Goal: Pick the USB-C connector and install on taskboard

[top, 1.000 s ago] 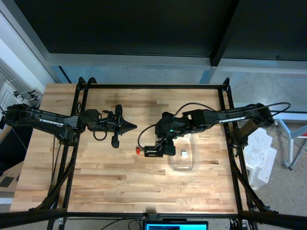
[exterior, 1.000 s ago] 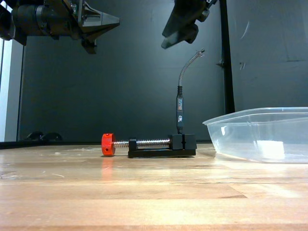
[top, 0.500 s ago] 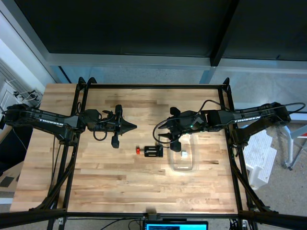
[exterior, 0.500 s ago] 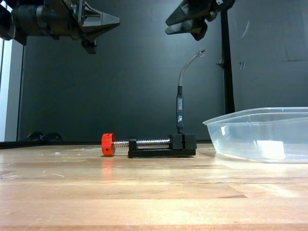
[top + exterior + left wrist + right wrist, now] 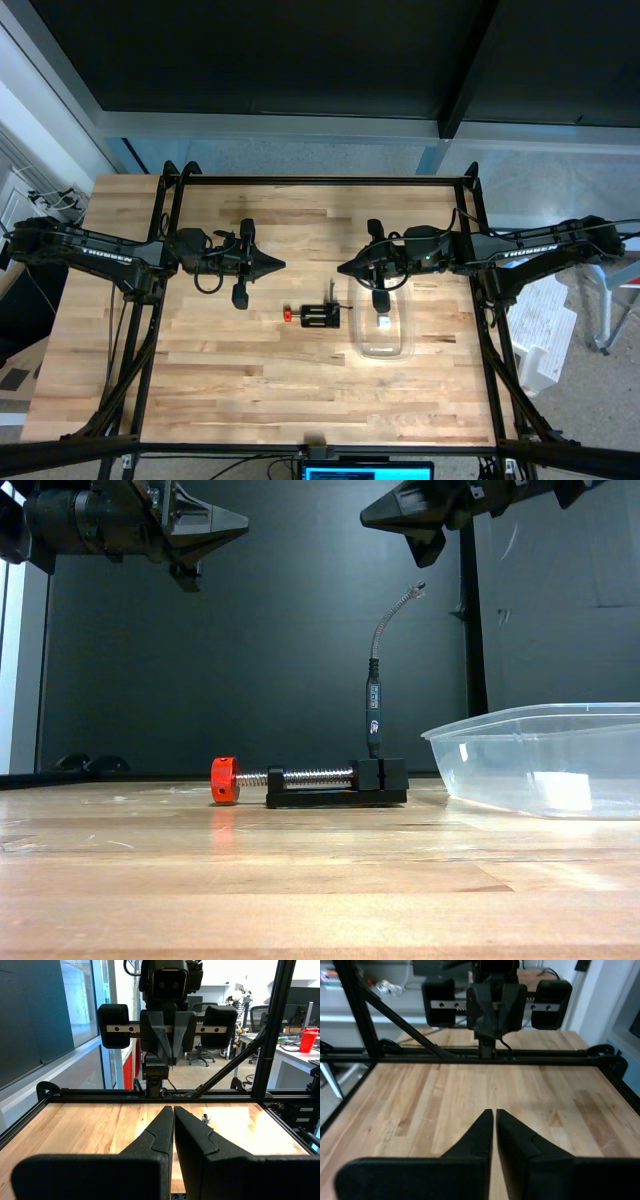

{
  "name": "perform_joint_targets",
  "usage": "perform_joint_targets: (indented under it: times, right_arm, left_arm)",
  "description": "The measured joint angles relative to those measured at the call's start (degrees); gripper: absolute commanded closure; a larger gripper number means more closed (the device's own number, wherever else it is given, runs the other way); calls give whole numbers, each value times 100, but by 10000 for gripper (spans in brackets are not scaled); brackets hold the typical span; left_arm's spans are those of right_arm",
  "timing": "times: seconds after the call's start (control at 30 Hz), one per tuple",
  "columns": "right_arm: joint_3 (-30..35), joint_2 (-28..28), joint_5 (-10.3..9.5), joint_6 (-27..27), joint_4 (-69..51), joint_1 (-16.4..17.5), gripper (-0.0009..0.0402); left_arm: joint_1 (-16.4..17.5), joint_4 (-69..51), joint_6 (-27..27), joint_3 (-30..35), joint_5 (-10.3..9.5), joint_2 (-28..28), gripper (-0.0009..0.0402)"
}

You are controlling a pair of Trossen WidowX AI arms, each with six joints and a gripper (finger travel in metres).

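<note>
While left gripper [image 5: 281, 265] and right gripper [image 5: 342, 268] hover closed, empty, over the table's [image 5: 200, 350] middle, you'd likely pinch the light USB-C connector [image 5: 373, 706] by its stiff body, upright on the taskboard [image 5: 384, 778].

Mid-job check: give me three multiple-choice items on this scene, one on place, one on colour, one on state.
1. Where is the USB-C connector relative to the taskboard?
A lying flat beside it
B standing upright in it
C hanging above it

2. The taskboard's knob is:
A orange-red
B blue
C white

3. The right gripper is:
A shut on the connector
B open, down at the taskboard
C shut, empty, raised

Answers:
1 B: the plug stands in the block's end away from the knob.
2 A: the low view shows its colour.
3 C: its fingers meet with nothing between.
The left gripper hangs shut, raised at the left.
</note>
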Motion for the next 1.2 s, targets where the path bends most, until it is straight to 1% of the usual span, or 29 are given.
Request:
perform_joint_targets:
  times: [0.2, 0.3, 0.47, 0.57, 0.6, 0.7, 1.2]
  right_arm:
    - [-461, -227, -7, -31, 660, -37, 393]
    - [-673, -308, -61, -68, 1071, -48, 393]
    - [-1008, -463, -74, -92, 1596, -96, 394]
    - [-1215, -538, -245, -81, 1904, -195, 393]
    - [-1272, -560, -267, -63, 1943, -232, 393]
    - [-1425, -588, -258, -37, 2216, -289, 393]
    - [-1884, -649, -297, 39, 2898, -286, 394]
  left_arm:
    - [0, 0, 2, 0, 0, 2, 393]
    - [0, 2, 0, -2, 0, 2, 393]
    - [0, 0, 2, -2, 0, 2, 393]
    - [0, 2, 0, 0, 0, 0, 393]
    - [0, 2, 2, -2, 0, 0, 393]
    - [0, 0, 0, 0, 0, 2, 393]
    - [0, 0, 0, -2, 0, 2, 393]
